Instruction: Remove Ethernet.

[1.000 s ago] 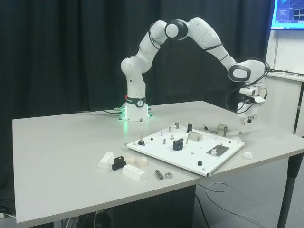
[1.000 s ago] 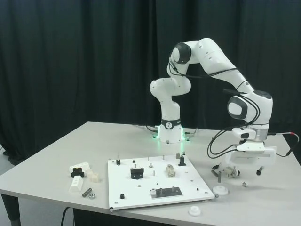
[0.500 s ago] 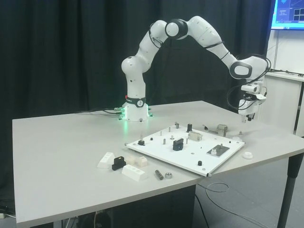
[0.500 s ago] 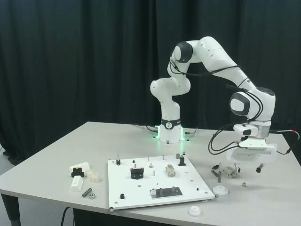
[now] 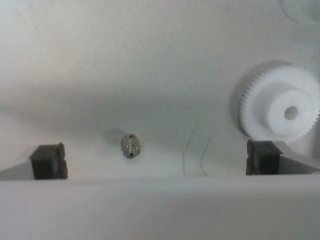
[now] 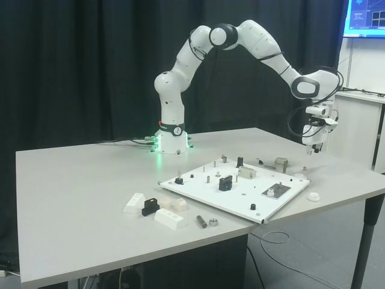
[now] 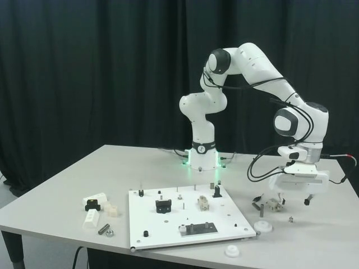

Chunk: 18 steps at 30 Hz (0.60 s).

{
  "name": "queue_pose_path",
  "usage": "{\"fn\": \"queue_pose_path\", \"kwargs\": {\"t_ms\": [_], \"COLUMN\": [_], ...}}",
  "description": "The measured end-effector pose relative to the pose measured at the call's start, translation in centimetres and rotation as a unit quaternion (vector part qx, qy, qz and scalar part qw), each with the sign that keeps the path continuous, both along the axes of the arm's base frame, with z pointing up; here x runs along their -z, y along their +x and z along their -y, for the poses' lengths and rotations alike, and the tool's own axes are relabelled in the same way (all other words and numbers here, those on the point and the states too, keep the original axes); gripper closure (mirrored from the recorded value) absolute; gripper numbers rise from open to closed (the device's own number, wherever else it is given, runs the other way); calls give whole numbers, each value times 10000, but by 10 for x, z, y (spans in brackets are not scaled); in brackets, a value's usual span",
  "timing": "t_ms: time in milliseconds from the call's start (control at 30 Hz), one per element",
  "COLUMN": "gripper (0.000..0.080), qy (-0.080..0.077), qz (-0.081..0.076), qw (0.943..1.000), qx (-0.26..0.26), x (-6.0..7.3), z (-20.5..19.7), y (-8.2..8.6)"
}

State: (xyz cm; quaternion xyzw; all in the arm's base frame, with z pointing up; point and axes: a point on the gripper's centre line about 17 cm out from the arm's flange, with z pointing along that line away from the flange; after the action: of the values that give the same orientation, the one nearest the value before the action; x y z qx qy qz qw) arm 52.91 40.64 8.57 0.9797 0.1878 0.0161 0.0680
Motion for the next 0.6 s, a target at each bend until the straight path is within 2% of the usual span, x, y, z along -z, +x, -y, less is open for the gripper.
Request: {"fn": "queue_pose_path", "kwargs": {"t_ms": [367, 600], "gripper": [3, 3], "qy": [-73, -241], "qz": [-15, -41], "qw": [10000, 9997], "qx": [-18, -52], "x": [-4, -6], "z": [8, 29], "y": [5, 15]}}
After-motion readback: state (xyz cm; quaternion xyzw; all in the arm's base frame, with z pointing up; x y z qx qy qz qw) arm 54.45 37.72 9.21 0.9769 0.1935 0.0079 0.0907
